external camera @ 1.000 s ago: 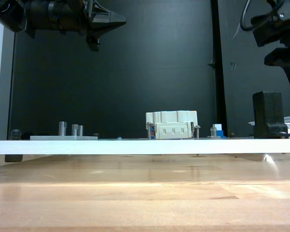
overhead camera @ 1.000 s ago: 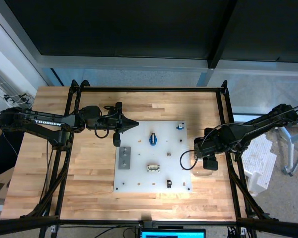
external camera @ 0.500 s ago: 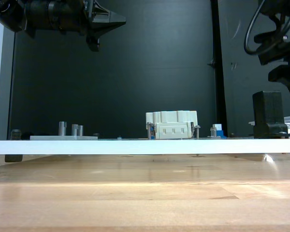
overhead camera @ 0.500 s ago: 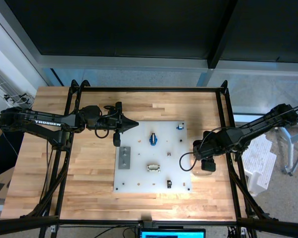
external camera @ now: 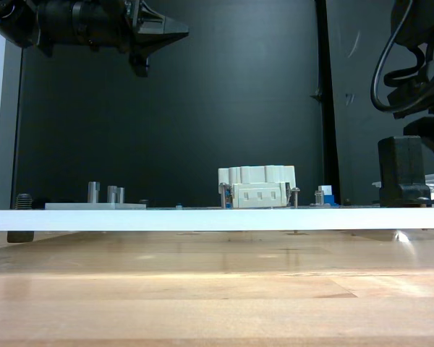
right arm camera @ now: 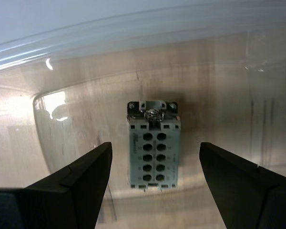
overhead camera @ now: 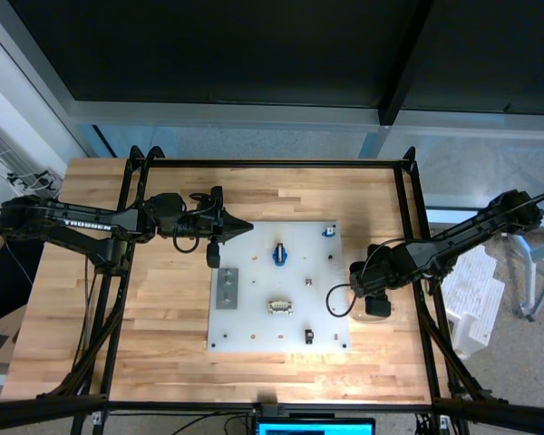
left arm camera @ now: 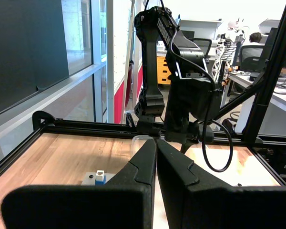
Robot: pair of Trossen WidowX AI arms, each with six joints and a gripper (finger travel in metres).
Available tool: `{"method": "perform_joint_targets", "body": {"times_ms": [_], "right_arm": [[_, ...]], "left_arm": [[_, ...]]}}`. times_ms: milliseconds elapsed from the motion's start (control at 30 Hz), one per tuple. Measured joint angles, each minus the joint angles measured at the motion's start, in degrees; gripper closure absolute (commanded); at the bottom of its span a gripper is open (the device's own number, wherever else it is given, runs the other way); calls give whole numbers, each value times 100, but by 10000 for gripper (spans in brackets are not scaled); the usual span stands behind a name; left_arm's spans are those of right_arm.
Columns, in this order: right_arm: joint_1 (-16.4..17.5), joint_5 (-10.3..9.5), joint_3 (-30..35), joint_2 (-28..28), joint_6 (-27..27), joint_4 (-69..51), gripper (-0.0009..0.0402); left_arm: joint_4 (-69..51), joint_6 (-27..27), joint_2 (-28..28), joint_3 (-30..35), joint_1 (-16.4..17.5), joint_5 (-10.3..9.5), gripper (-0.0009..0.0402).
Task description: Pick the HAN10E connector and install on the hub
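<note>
Right wrist view puts the HAN10E connector (right arm camera: 154, 157) straight under your right gripper (right arm camera: 155, 146), lying flat and socket-face up inside a clear tray (right arm camera: 40, 129) that sits on the wooden surface (overhead camera: 163, 344), just off the right edge of the white plate (overhead camera: 254, 328). The main risk I judge from here is the tray. Its curved wall runs close to one finger, so a descent that drifts sideways could land on the plastic, shove the tray, or drag it up with the part. A skewed or off-centre pinch on the long sides could also tilt the connector, and it would then not seat squarely on the hub (overhead camera: 279, 308), which waits near the middle of the plate. Your fingers (right arm camera: 74, 186) are spread wide, one on each side of the connector with clear gaps, touching and holding nothing. The left gripper (overhead camera: 243, 227) hangs high over the plate's far left corner, its fingers (left arm camera: 143, 164) pressed together and empty.
</note>
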Motion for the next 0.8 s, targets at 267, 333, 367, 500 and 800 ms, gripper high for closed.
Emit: {"method": "perform_joint_targets", "body": {"times_ms": [267, 333, 367, 500, 800], "right_arm": [[7, 0, -236, 20, 0, 313, 147], [11, -2, -291, 22, 2, 372, 152], [11, -4, -319, 22, 2, 417, 154], [13, -33, -411, 22, 2, 557, 163], [15, -48, -439, 22, 2, 570, 200]], "left_arm": [[0, 0, 0, 2, 0, -2, 393], [-2, 0, 0, 0, 0, -2, 393], [0, -2, 0, 0, 0, -2, 393], [-2, -2, 0, 2, 0, 0, 393], [-2, -2, 0, 0, 0, -2, 393]]}}
